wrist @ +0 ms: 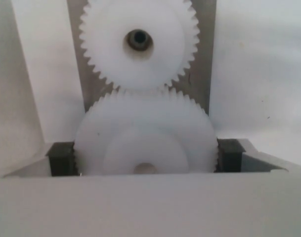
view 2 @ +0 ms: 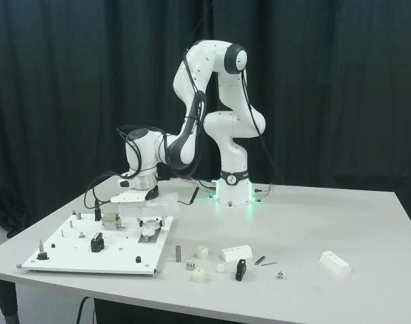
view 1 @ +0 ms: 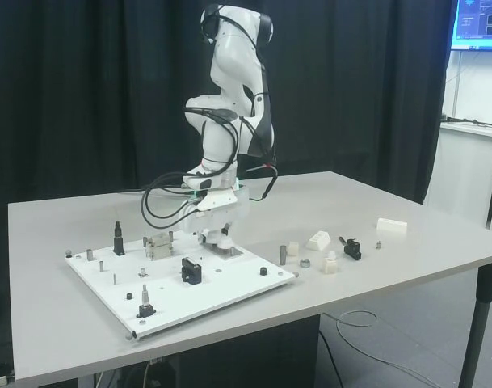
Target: Remove large gear.
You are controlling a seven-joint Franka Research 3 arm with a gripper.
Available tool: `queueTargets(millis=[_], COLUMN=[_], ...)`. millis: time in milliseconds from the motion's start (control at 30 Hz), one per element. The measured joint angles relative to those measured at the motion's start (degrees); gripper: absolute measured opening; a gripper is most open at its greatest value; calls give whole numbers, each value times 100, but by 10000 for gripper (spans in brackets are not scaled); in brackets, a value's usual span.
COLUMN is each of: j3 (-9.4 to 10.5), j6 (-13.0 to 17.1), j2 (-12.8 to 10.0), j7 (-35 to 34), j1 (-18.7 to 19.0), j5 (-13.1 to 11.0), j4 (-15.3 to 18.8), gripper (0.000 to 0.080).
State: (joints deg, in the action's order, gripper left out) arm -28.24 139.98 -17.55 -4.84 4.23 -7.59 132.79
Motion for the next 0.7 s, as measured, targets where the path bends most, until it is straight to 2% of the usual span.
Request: queueTargets(millis=[233, 700], j3=[-33, -116], j6=[-144, -679], j2=[92, 347], j7=[0, 0], j1=[0, 0], j5=[13, 76], j4=[-37, -211], gripper=[597, 597])
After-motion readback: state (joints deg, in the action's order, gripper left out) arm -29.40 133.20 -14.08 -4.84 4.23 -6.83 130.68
